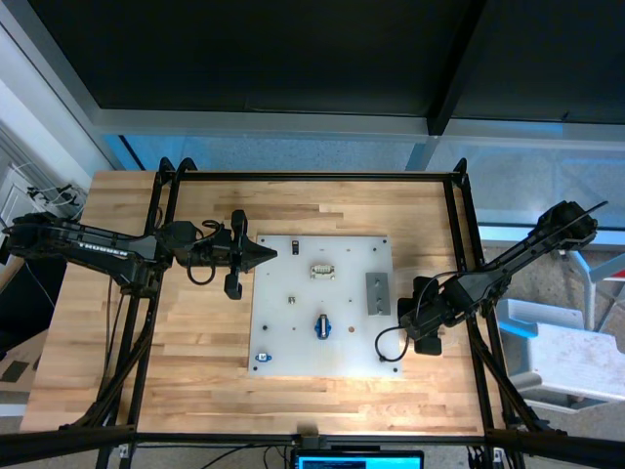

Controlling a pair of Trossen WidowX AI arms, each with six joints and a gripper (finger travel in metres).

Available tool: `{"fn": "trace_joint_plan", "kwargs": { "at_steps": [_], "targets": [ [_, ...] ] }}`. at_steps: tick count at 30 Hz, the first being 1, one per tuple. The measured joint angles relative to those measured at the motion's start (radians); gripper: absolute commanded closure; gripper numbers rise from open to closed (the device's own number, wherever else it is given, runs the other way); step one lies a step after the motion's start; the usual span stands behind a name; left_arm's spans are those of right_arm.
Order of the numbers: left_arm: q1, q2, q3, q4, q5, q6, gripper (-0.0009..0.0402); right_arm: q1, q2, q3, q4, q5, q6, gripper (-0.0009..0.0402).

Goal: Pick the 16mm cylinder and place it in the taskboard

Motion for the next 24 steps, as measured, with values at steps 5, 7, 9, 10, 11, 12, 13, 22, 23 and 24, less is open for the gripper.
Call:
{"fn": "trace_joint_plan", "kwargs": {
  "at_steps": [5, 7, 9, 10, 11, 12, 13, 22, 23, 24],
  "targets": [
    [0.0, 0.0, 0.0, 0.0, 0.0, 0.0, 0.0393, 0.0, 0.0, 0.0, 0.001, 0.0, 0.0, 0.0194],
    [0.0, 0.0, 0.0, 0.0, 0.0, 0.0, 0.0393, 0.0, 0.0, 0.0, 0.001, -0.001, 0.0, 0.0205],
    [0.0, 0.0, 0.0, 0.0, 0.0, 0.0, 0.0393, 0.0, 0.0, 0.0, 0.001, -0.002, 0.001, 0.0215],
    [0.0, 0.0, 0.0, 0.0, 0.0, 0.0, 0.0393, 0.0, 0.0, 0.0, 0.001, -0.002, 0.001, 0.022],
    [0.0, 0.0, 0.0, 0.0, 0.0, 0.0, 0.0393, 0.0, 0.0, 0.0, 0.001, -0.002, 0.001, 0.0224],
    [0.0, 0.0, 0.0, 0.0, 0.0, 0.0, 0.0393, 0.0, 0.0, 0.0, 0.001, -0.002, 0.001, 0.0229],
    [0.0, 0.0, 0.0, 0.0, 0.0, 0.0, 0.0393, -0.001, 0.0, 0.0, 0.002, -0.003, 0.001, 0.0233],
    [0.0, 0.0, 0.0, 0.0, 0.0, 0.0, 0.0393, -0.001, 0.0, 0.0, 0.003, -0.007, 0.001, 0.0268],
    [0.0, 0.0, 0.0, 0.0, 0.0, 0.0, 0.0393, -0.001, 0.0, 0.0, 0.004, -0.007, 0.001, 0.0272],
    [0.0, 0.0, 0.0, 0.0, 0.0, 0.0, 0.0393, -0.001, 0.0, 0.0, 0.004, -0.007, 0.001, 0.0275]
  ]
}}
